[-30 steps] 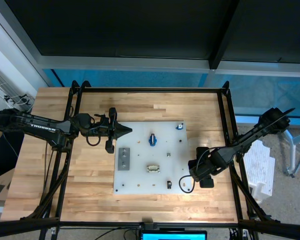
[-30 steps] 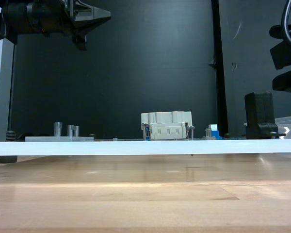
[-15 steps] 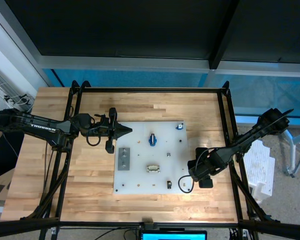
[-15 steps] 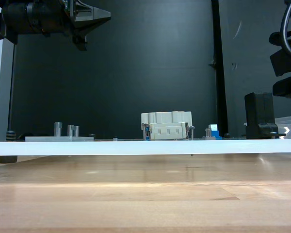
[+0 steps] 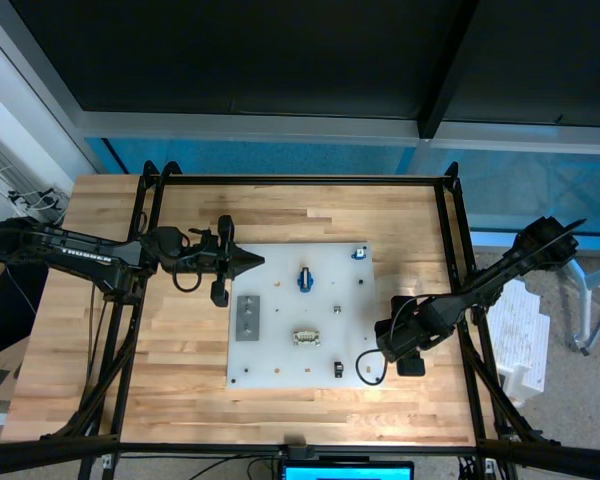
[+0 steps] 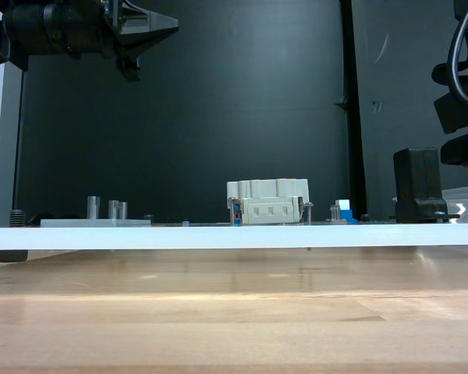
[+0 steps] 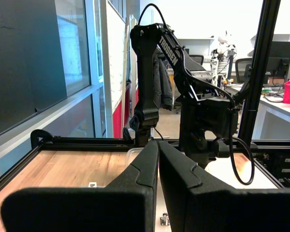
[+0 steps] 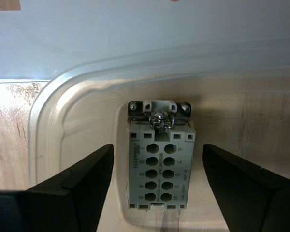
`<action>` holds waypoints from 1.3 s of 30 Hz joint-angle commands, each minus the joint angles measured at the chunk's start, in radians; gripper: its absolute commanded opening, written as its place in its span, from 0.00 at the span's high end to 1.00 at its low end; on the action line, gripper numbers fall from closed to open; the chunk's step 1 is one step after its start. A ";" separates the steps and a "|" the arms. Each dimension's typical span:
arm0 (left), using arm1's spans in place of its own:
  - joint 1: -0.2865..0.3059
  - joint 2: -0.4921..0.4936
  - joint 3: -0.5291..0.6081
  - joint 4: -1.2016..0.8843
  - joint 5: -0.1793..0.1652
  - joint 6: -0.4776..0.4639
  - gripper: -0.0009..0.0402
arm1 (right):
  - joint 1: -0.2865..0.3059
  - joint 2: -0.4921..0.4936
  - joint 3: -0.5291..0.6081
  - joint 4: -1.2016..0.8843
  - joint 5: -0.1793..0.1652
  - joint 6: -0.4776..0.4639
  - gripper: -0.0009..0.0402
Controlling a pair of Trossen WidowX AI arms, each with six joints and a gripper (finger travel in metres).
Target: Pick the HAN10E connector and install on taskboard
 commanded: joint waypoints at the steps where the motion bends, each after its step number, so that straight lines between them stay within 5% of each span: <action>1: 0.000 0.000 0.000 0.000 0.000 0.000 0.98 | 0.000 0.000 0.003 -0.001 0.001 0.000 0.42; 27: 0.000 0.000 0.000 0.000 0.000 0.000 0.98 | -0.003 -0.020 0.003 -0.022 0.006 0.000 0.79; 39: 0.000 0.000 0.000 0.000 0.000 0.000 0.98 | -0.006 -0.105 0.091 -0.196 0.009 0.000 0.87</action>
